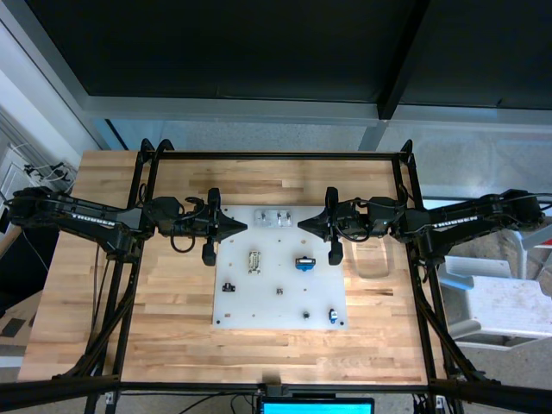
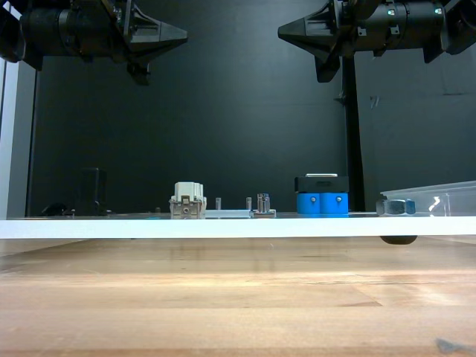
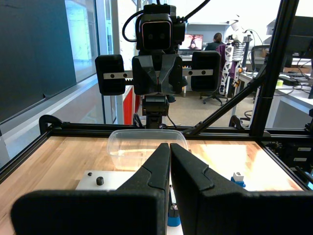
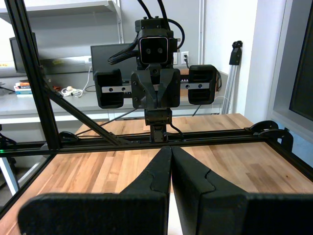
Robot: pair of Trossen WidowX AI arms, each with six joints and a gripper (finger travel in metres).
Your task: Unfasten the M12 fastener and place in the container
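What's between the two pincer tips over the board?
High view: a small clear block at the far edge of the white board, between the left pincer and right pincer, both shut and raised above it.

Pale wooden table (image 1: 103,285) inside a black metal frame (image 1: 276,156); beyond, tall windows (image 3: 80,39), office desks (image 4: 49,105), a dark monitor (image 4: 110,56).

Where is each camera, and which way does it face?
High: above near edge, looking down on flat white board; black left gripper and right gripper, shut, above it.
Low: table height, along board; grippers overhead.
Left wrist: along left gripper, facing right gripper, clear plastic tub.
Right wrist: along right gripper, facing left gripper.
Shared: wrists see each other.
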